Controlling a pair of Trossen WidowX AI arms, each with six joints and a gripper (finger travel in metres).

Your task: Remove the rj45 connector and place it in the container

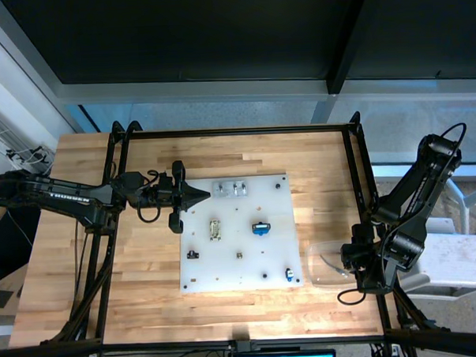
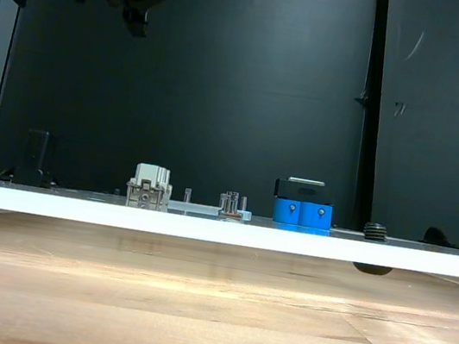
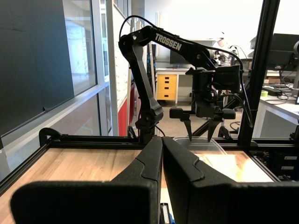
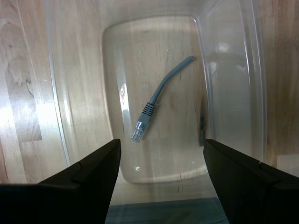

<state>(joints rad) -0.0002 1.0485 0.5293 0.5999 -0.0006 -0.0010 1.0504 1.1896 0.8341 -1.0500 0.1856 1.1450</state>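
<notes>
**RJ45 connector lies inside the clear container**

The rj45 connector (image 4: 142,122) is on the floor of the container (image 4: 60,93), touching nothing else. It has a small transparent plug, then a grey ribbed boot, and a short piece of grey cable which bends gently away from the plug. The container stands on the wooden table (image 1: 83,256), just beside the right edge of the white board (image 1: 241,249).

The right gripper (image 4: 161,143) hangs directly over the container. Its jaws are wide apart and hold nothing. The left gripper (image 1: 201,196) is high above the far left part of the board. Its two fingers (image 3: 145,163) are pressed together, with nothing between them.
</notes>
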